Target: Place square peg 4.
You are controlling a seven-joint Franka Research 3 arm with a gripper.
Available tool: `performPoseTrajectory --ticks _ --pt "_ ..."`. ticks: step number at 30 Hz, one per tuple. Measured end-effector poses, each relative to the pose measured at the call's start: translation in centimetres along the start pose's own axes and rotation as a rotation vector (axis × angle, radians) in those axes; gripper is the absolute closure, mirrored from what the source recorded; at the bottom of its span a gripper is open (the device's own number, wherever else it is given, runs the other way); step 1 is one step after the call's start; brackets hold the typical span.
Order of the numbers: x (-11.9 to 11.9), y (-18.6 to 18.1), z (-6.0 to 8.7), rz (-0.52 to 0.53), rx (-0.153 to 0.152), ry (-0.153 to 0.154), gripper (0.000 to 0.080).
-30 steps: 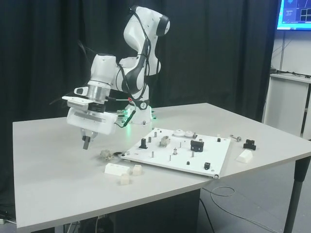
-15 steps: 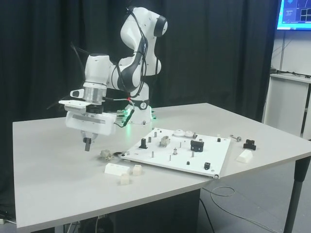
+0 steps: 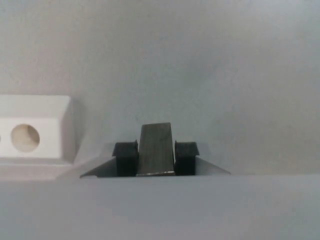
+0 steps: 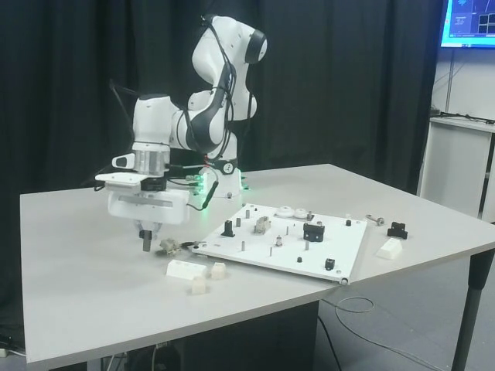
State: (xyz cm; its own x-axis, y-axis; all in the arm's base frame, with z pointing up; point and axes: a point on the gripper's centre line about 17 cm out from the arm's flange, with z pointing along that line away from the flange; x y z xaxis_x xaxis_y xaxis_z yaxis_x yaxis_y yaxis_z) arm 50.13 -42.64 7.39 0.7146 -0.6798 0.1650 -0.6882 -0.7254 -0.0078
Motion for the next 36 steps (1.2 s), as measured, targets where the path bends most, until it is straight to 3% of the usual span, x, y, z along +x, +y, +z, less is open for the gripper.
performPoseTrajectory --ticks 23,36 --pt "-0.4 -0.3 3.1 -0.089 0.017 -0.129 0.0648" --pt "-1.0 -0.7 4.4 -0.098 0.028 -0.148 0.0648"
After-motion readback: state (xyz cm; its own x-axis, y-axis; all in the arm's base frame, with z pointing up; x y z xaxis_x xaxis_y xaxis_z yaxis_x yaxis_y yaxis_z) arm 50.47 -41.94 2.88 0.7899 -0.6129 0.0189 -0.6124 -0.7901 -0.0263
